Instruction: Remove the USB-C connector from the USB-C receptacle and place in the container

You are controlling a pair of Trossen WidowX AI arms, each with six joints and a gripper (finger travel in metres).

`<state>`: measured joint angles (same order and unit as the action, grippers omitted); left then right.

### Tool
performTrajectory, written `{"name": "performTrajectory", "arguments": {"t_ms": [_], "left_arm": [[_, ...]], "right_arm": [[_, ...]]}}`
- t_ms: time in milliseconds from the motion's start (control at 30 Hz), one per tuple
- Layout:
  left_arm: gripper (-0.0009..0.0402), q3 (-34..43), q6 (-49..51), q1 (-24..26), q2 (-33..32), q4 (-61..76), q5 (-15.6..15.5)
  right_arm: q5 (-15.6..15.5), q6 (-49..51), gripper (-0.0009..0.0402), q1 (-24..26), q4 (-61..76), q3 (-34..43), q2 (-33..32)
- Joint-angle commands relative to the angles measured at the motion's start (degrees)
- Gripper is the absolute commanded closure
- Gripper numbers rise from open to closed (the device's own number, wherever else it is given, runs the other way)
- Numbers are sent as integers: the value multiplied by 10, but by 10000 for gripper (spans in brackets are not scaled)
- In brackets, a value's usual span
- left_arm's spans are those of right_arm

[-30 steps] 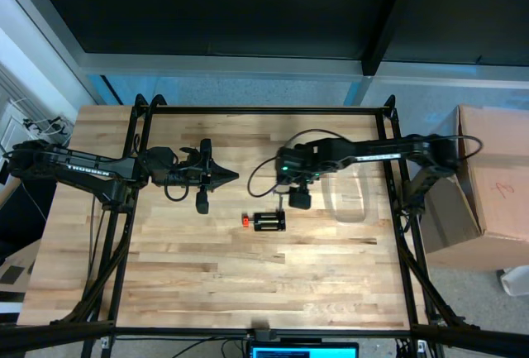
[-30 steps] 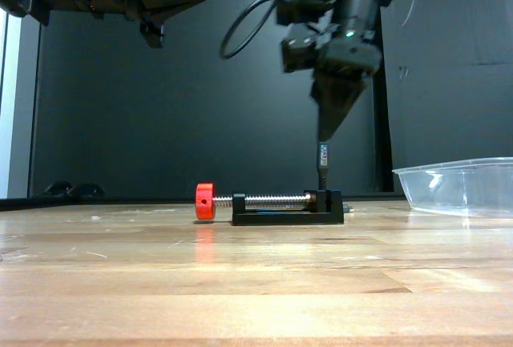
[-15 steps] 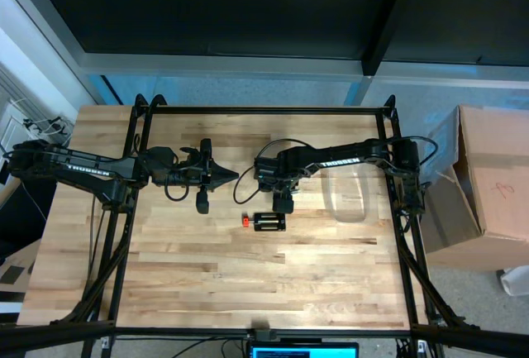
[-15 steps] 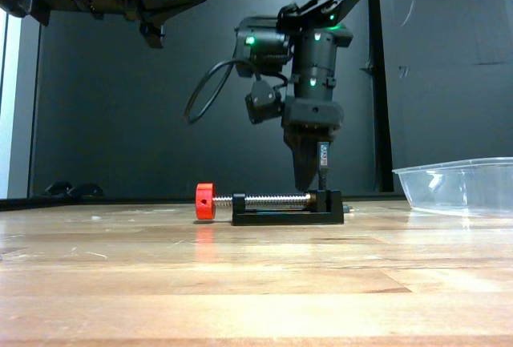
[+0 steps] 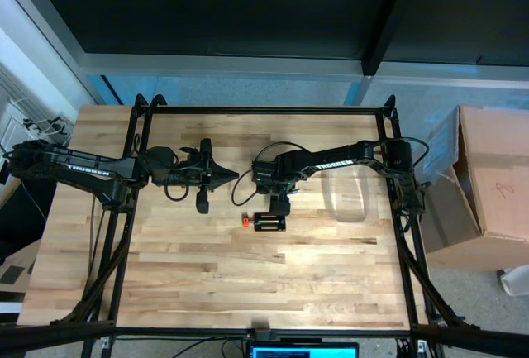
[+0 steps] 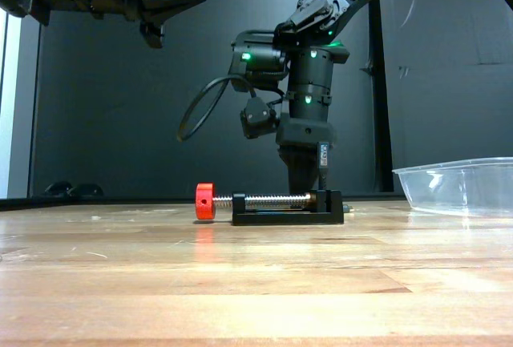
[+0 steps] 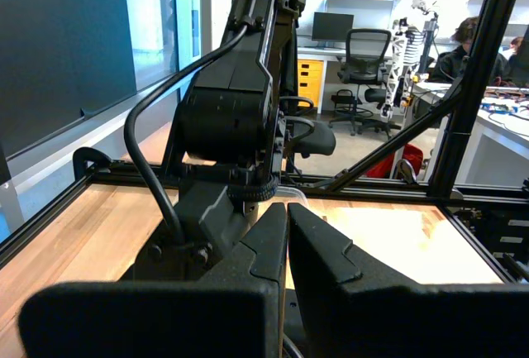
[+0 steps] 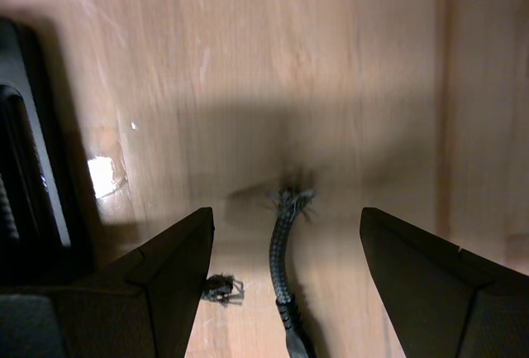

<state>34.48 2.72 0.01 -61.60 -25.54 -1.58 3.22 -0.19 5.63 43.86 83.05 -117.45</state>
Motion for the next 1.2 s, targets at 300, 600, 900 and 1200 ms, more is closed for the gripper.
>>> {"name": "performTrajectory", "arguments": {"t_ms": [300,600,900,1200], "left_arm": [[393,0,0,0,0,0,0],[393,0,0,0,0,0,0],[393,0,0,0,0,0,0],[393,0,0,0,0,0,0]], "right_arm": [[-4,-2,195,2,-7,-5,-9],[-19,6,314,2,-4,-5,-9],[-18,6,388,2,10,-5,-9],[-18,7,393,2,32,-5,20]]}}
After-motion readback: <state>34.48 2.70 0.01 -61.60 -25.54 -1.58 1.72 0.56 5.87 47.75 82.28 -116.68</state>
